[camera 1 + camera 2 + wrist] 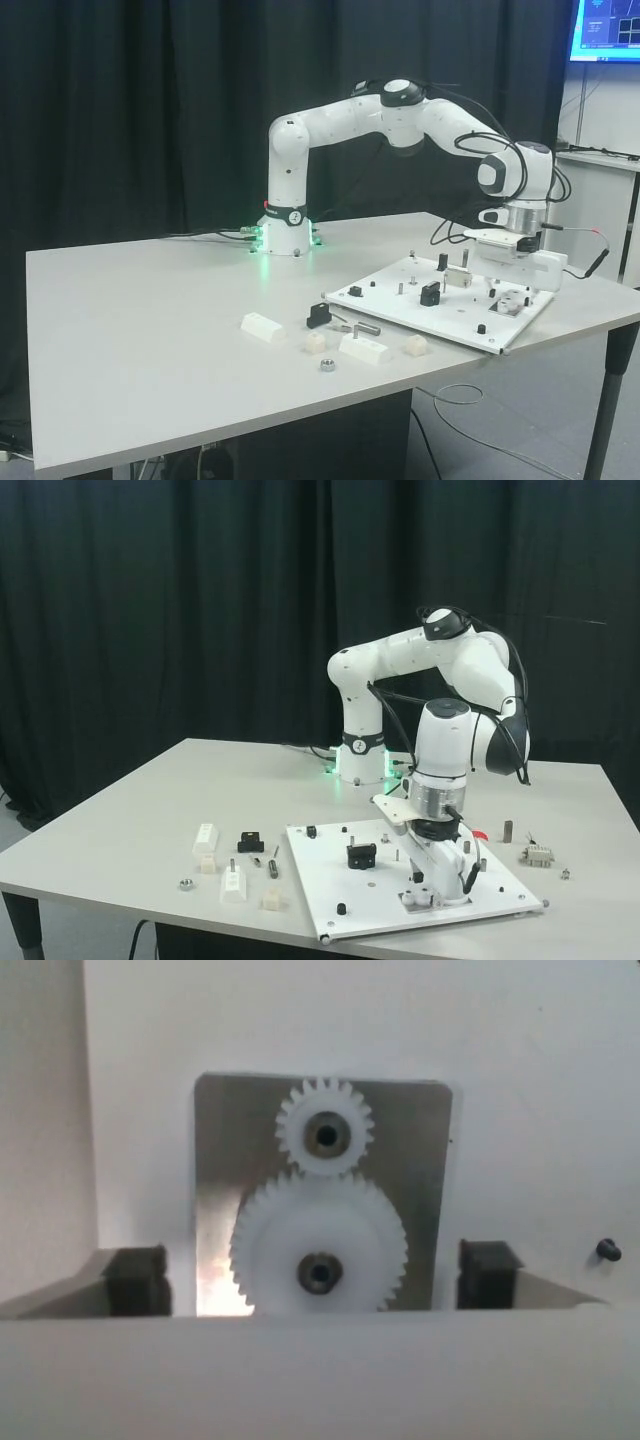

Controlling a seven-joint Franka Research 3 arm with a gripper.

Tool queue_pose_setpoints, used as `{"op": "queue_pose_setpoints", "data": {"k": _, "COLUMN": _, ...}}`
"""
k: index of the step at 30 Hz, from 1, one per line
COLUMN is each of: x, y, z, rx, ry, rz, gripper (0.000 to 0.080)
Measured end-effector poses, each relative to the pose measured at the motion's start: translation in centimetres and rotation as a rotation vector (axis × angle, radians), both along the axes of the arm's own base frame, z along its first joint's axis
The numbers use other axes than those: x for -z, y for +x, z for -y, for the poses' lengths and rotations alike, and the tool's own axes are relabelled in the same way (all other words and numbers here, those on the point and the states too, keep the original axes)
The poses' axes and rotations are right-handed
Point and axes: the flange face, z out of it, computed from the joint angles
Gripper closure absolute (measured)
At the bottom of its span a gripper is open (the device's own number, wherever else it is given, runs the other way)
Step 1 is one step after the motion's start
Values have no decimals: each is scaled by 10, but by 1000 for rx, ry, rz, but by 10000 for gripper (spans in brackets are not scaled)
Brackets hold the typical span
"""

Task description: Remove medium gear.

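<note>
In the wrist view two white gears mesh on a grey metal plate (220, 1190) set in the white board (540, 1110). The smaller gear (324, 1127) sits beyond a larger gear (318, 1250), the medium-sized one here. My gripper (312, 1278) is open, its black fingertips (135, 1280) standing wide apart on either side of the plate, level with the larger gear's hub. Part of that gear's near edge is hidden by the hand. In the room views the gripper (507, 287) (433, 882) points straight down over the board's corner, just above the plate.
The white board (390, 300) (320, 875) carries pegs and a black block (430, 294) (361, 855). A black screw (608, 1250) sits beside the plate. Loose white blocks (262, 325) (205, 838), a black piece (318, 315) and a nut (327, 365) lie on the table. A connector (537, 855) lies off the board.
</note>
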Motion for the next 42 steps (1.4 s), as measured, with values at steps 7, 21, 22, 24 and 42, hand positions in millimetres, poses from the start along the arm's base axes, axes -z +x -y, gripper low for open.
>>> {"op": "queue_pose_setpoints", "data": {"k": 7, "x": 1, "y": -1, "z": 2, "rx": -1, "ry": -11, "rz": -6, "gripper": 274}}
{"op": "queue_pose_setpoints", "data": {"k": 21, "x": 1, "y": 0, "z": 2, "rx": 3, "ry": -3, "rz": -1, "gripper": 521}}
{"op": "queue_pose_setpoints", "data": {"k": 22, "x": 1, "y": 0, "z": 2, "rx": 3, "ry": -3, "rz": -1, "gripper": 521}}
{"op": "queue_pose_setpoints", "data": {"k": 24, "x": 1, "y": 0, "z": 3, "rx": 4, "ry": -2, "rz": -1, "gripper": 521}}
{"op": "queue_pose_setpoints", "data": {"k": 42, "x": 0, "y": 0, "z": 4, "rx": -19, "ry": 1, "rz": -3, "gripper": 522}}
